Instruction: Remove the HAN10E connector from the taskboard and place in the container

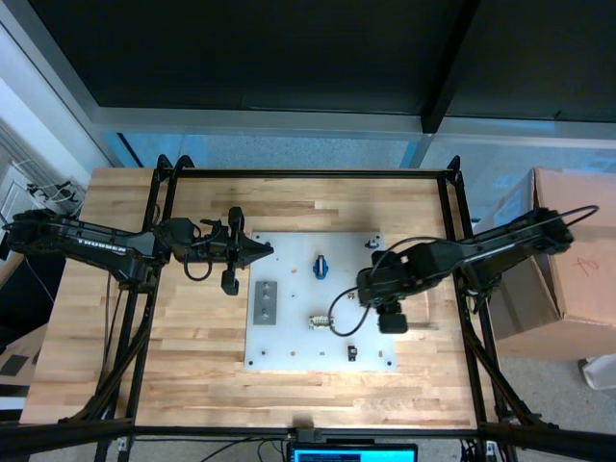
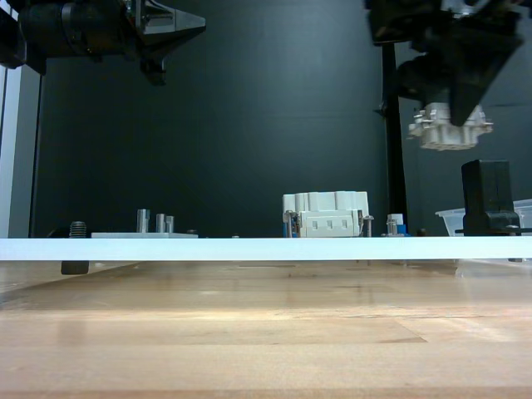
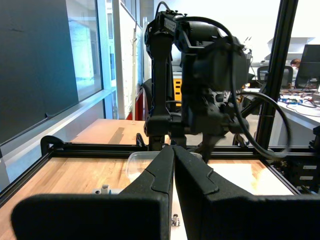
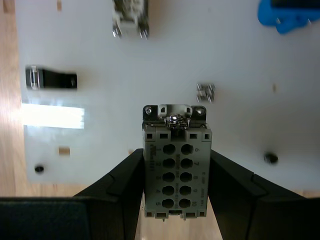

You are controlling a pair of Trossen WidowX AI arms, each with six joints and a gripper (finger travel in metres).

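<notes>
Above the 3 o'clock side of the flat white taskboard (image 1: 289, 351), with the right jaws clamped on both long flanks of the beige ten-hole HAN10E connector (image 4: 175, 165): held aloft, fully clear of its seat, numbered face toward the wrist camera.

Judging by the low view, high enough to pass over the white connector base (image 2: 326, 214) standing on the board and the black upright clip (image 2: 489, 195) near 5 o'clock.

Next, most likely: carry sideways toward 3 o'clock, to the clear plastic container (image 2: 499, 218) beyond the board's edge. Travel level; no descent until over the opening.

Hold the grip square and avoid any twist, with only smooth side walls to pinch.

Lower inside the rim before parting the jaws, rather than letting go from height.

Check the rim position from the low view, being hard to make out from above.

Leave the left jaws parked, raised over the board's 9 o'clock edge, tips pressed together on nothing, well apart from the carry path.
</notes>
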